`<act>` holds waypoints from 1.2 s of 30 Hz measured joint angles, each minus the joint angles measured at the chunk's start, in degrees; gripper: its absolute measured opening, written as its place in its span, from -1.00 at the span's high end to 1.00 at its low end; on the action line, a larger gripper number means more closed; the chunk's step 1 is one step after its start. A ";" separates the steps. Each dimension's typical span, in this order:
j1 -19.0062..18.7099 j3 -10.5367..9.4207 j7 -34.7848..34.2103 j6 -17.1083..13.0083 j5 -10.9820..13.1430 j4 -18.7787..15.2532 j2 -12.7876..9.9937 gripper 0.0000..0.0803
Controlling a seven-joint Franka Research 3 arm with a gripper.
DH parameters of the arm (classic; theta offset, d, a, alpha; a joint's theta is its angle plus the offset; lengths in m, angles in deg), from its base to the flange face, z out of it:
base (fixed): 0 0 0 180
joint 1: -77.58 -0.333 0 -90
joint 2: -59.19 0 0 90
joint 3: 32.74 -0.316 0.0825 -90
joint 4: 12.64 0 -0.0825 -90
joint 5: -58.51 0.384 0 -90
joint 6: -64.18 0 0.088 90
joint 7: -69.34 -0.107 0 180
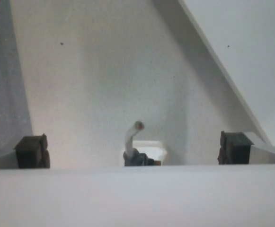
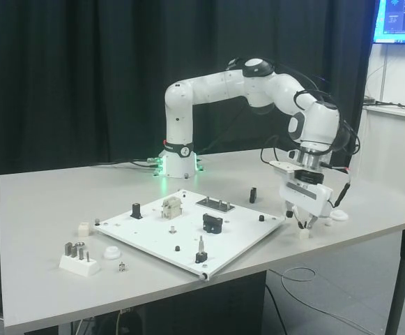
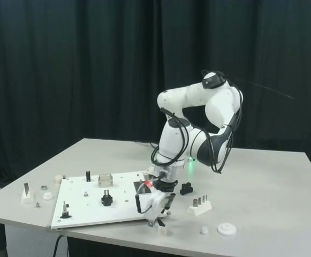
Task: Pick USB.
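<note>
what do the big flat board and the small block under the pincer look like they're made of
The board looks like a rigid white panel, plastic or painted sheet, going by its smooth, matte, evenly flat face; which one is unclear. The small block below the pincer looks like white moulded plastic, plain and dull. The pincer's fingertip pads appear black and rubbery.
</note>
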 joint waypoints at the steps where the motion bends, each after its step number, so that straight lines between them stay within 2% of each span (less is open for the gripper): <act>1: -0.01 -0.06 0.00 -0.07 0.00 -0.08 0.00 -0.99; 15: -0.21 -1.01 0.03 -0.59 0.65 -0.32 0.00 -0.99; 16: -0.24 -1.09 0.17 -0.63 0.65 -0.32 0.00 -0.75; 21: -0.36 -1.43 1.33 -0.74 0.64 -0.32 0.00 -0.75; 22: -0.38 -1.46 1.53 -0.74 0.64 -0.32 0.00 -0.30; 27: -0.43 -1.47 2.03 -0.73 0.63 -0.32 0.00 -0.30; 28: -0.44 -1.47 2.06 -0.72 0.62 -0.32 0.00 0.12; 33: -0.52 -1.30 2.21 -0.70 0.51 -0.32 0.06 0.12; 34: -0.56 -1.23 2.24 -0.65 0.50 -0.34 0.18 0.53; 36: -0.57 -1.22 2.30 -0.40 0.38 -0.38 0.44 0.53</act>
